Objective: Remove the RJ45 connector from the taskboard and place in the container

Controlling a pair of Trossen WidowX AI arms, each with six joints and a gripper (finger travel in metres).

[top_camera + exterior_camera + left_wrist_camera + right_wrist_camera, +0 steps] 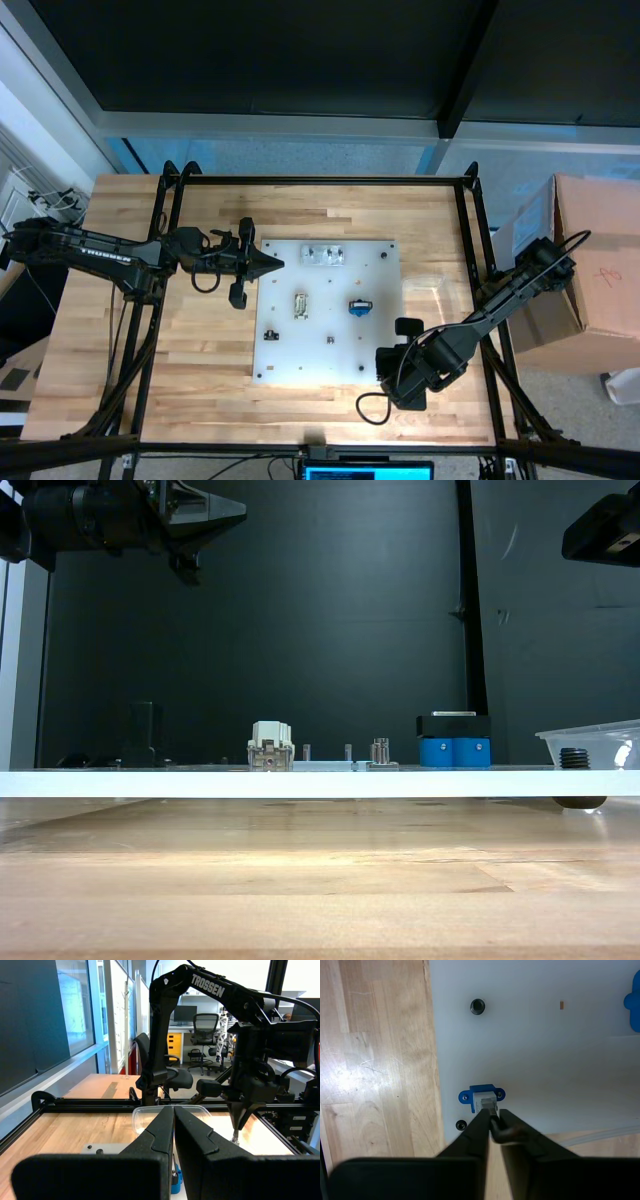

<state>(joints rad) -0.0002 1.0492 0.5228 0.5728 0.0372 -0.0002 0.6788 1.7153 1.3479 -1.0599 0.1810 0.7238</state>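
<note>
Right gripper (492, 1121): closed on the RJ45 connector (491, 1110), raised over the board's (300, 350) near right corner; connector looked clear of its blue seat (469, 1095).
Left gripper (272, 263): closed, empty, high above the board's left edge.
Status: removal apparently done; placing in the container (590, 742), right of the board, outstanding.
Surface: wood table (200, 330).
Room: dark panel (330, 610) behind.

The right tool's (494, 1114) fingers covered the RJ45 connector's (483, 1101) rear; whether it sat in its blue seat (465, 1096) or hung above could not be told. The left tool (173, 1110) hid most of the taskboard (112, 1147) in its own view.
</note>
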